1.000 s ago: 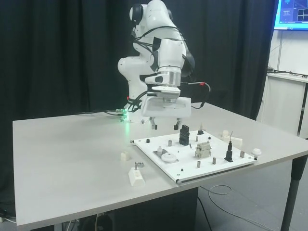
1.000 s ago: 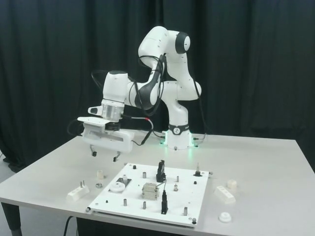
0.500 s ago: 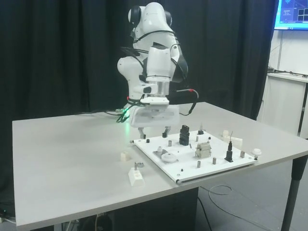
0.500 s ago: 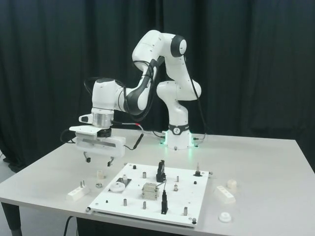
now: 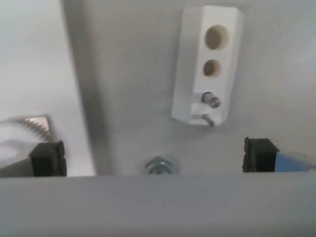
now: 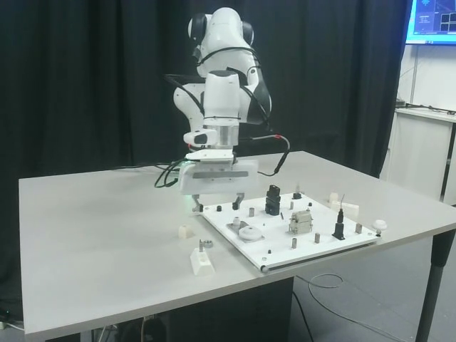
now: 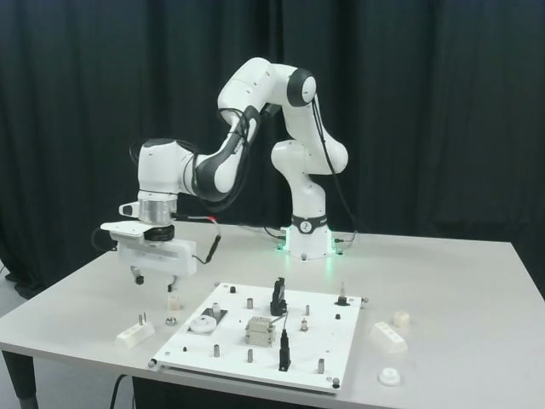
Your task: Pick round peg 2.
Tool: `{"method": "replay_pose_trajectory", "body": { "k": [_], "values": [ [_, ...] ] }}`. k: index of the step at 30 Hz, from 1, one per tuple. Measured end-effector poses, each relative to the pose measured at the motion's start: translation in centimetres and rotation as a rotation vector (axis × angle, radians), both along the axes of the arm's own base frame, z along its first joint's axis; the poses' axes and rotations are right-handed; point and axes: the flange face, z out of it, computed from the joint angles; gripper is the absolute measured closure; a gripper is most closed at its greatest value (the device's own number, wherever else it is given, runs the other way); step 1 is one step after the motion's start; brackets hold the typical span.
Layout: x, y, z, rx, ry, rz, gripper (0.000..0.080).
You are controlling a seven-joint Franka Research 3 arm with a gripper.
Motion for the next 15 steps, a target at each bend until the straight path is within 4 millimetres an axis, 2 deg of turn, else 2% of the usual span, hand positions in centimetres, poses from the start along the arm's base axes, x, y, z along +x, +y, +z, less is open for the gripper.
{"method": "replay_pose_trajectory", "body": {
  "k": [7, 15],
  "values": [
    [0.9, -1.5, -0.6, 0.004, 0.016, -0.019, 0.0003],
    [1.8, -2.1, -2.5, 0.011, 0.028, -0.012, 0.0003]
  ]
}}
